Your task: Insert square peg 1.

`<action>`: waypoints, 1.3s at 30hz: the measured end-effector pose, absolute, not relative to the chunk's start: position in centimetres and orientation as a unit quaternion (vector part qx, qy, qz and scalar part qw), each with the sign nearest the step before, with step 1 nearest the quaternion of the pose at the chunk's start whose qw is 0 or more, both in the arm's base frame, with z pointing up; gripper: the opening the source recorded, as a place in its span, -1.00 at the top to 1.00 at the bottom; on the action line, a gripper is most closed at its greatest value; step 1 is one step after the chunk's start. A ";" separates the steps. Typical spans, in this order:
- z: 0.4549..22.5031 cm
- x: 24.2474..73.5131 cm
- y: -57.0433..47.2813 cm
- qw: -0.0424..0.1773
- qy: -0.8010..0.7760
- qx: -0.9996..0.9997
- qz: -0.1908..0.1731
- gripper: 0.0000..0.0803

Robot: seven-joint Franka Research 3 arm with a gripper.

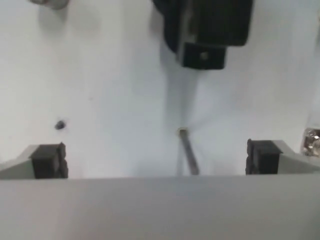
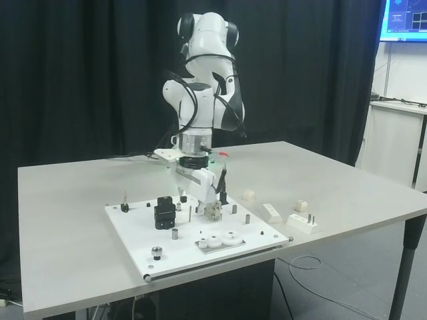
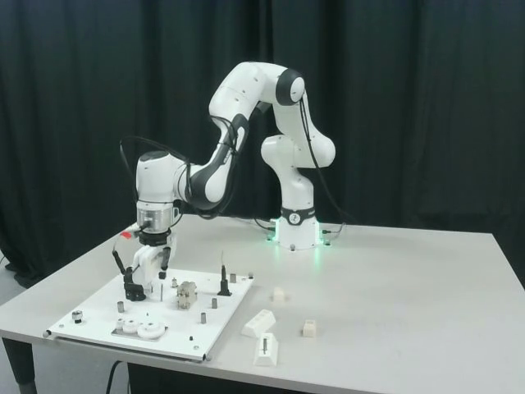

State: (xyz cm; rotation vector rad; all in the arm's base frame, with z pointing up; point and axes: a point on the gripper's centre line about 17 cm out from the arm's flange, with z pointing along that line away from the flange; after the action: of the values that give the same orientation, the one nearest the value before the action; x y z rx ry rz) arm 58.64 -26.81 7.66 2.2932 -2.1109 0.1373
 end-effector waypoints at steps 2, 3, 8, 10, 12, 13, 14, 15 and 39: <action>7.9 59.1 -26.7 0.010 -0.675 0.737 0.047 -0.98; 8.1 59.3 -26.6 0.009 -0.674 0.737 0.049 -0.98; 8.9 60.4 -26.4 0.005 -0.670 0.740 0.058 -0.99; 9.3 60.9 -26.4 0.004 -0.669 0.741 0.061 -0.99; 9.6 61.3 -26.5 0.003 -0.668 0.742 0.065 -0.99; 9.7 61.5 -26.5 0.003 -0.667 0.742 0.067 -0.99; 9.8 61.6 -26.6 0.003 -0.667 0.742 0.068 -0.99; 9.9 61.8 -26.7 0.003 -0.666 0.743 0.070 -0.99; 8.8 63.2 -26.7 0.014 -0.665 0.744 0.064 -0.99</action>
State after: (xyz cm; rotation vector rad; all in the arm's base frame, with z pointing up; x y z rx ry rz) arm 63.15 -26.75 8.83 2.3173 -2.0694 0.1996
